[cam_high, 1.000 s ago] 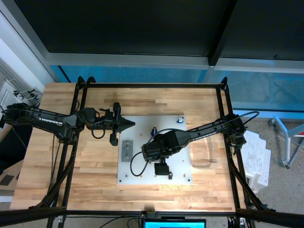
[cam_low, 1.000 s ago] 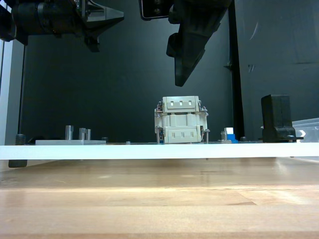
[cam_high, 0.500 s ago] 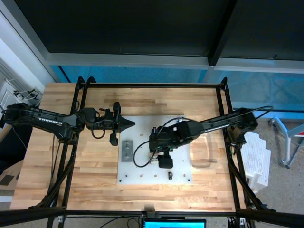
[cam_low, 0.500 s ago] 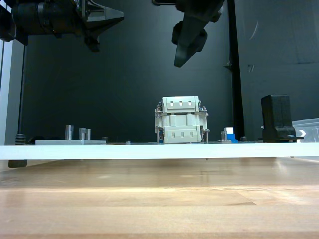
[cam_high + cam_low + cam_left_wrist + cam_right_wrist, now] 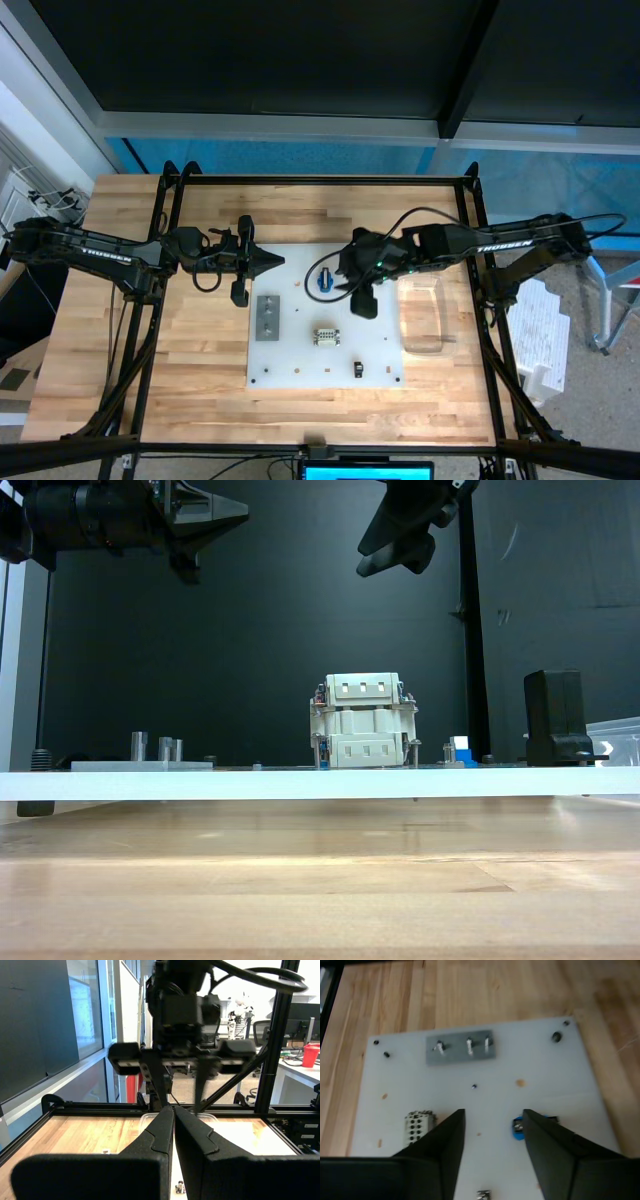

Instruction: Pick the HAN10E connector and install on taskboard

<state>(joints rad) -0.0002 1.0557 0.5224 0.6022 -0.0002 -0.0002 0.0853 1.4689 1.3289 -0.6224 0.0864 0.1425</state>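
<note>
From above, the left arm is stretching in level from the desk's point(image 5: 150, 360) left edge, its left tool point(image 5: 272, 262) hanging over the board's point(image 5: 300, 362) far-left corner with both fingers pressed together into a point. The right arm is reaching in from the right edge, elbow out over the tray point(image 5: 422, 316), and the right tool point(image 5: 366, 302) is angling down above the board's right half, near the blue knob point(image 5: 325, 282). The connector point(image 5: 325, 337) is sitting on the board's middle, apart from both tools, between the grey block point(image 5: 268, 317) and a black fitting point(image 5: 358, 370). From desk height, the connector point(image 5: 362, 723) is standing upright on the board point(image 5: 300, 783), nothing touching it; the left tool point(image 5: 238, 516) is pointing sideways high above the board, and the right tool point(image 5: 392, 554) is hanging well above the connector, tilted down. In the left wrist view, the left tool's point(image 5: 173, 1125) fingers are meeting along their inner edges, gripping nothing, and the right arm is facing them across the desk. In the right wrist view, the right tool point(image 5: 492, 1146) is looking down on the board point(image 5: 545, 1080) with fingers spread apart and empty; the connector point(image 5: 420, 1126) is resting just outside one finger, the blue knob point(image 5: 518, 1128) is peeking out beside the other, and the grey block point(image 5: 461, 1048) is lying farther off.
</note>
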